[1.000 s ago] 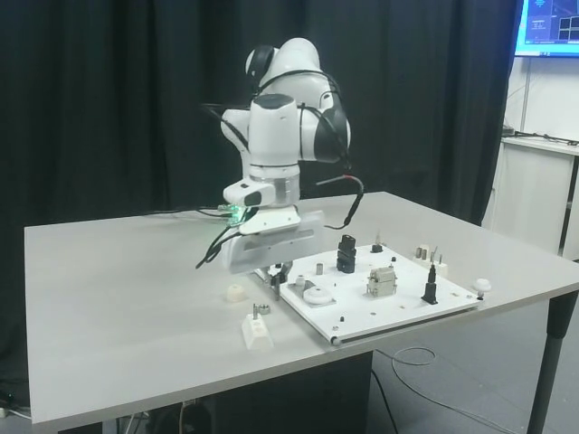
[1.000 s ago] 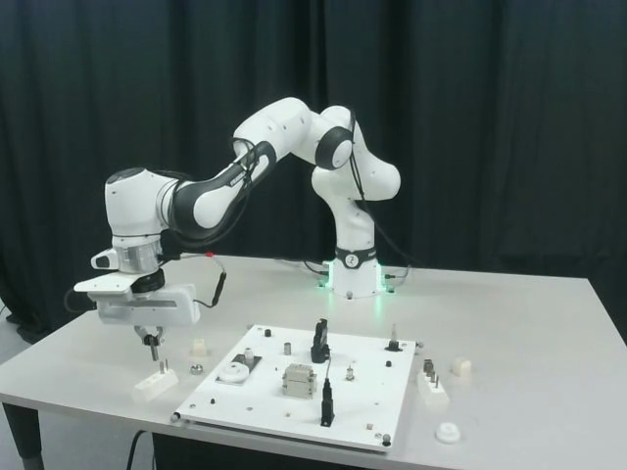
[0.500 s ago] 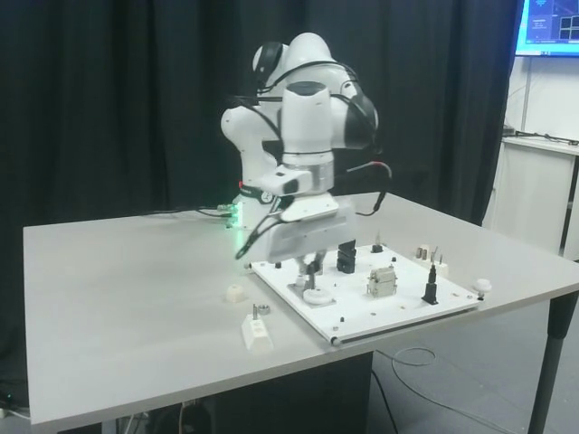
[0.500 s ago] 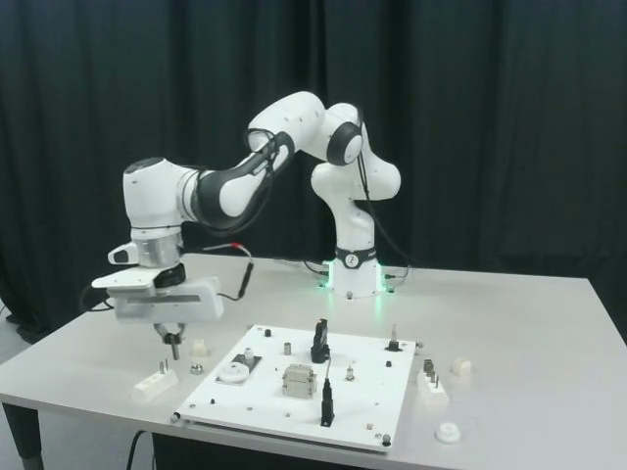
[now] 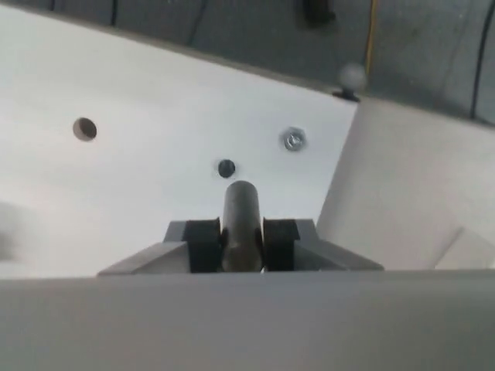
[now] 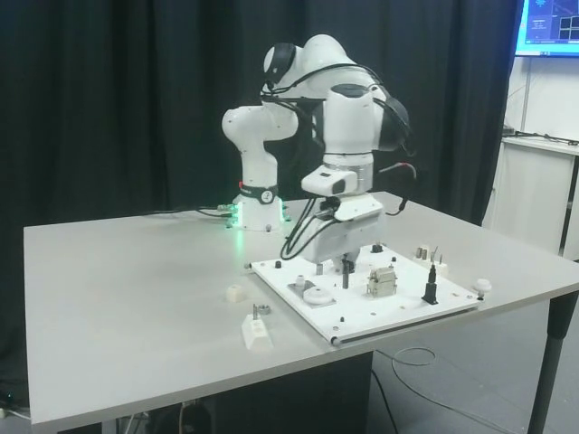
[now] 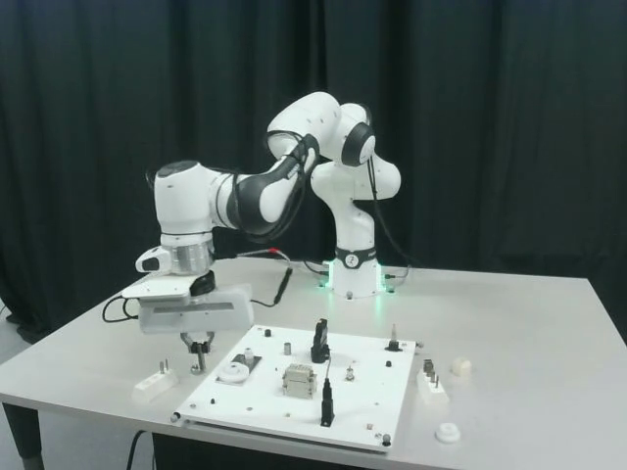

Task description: Insert round peg 3.

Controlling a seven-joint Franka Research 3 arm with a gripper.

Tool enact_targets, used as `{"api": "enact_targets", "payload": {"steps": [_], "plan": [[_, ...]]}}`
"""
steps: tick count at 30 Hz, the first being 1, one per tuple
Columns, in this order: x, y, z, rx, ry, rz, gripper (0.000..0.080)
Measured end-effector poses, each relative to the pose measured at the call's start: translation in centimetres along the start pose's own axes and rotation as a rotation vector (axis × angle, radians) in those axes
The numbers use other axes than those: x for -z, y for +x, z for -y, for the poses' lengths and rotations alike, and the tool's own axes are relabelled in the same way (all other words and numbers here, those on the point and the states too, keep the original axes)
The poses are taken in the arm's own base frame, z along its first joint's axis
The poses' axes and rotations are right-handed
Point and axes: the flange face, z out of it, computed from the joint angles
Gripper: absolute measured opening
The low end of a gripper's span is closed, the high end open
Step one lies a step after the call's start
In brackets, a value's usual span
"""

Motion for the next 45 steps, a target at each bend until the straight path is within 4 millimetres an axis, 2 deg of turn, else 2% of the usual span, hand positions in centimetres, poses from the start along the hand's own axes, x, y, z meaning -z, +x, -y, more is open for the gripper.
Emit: {"api": "enact_targets", "payload": {"steps": [11, 28, 45], "plan": [[-1.3, -0.7, 2.9, 0.14, -0.05, -0.025, 0.0112], [-3.9, -2.0, 5.1, -0.186, -0.021, -0.009, 0.0112], [-6.2, -3.9, 7.5, -0.212, -0.051, -0.033, 0.0112]]}}
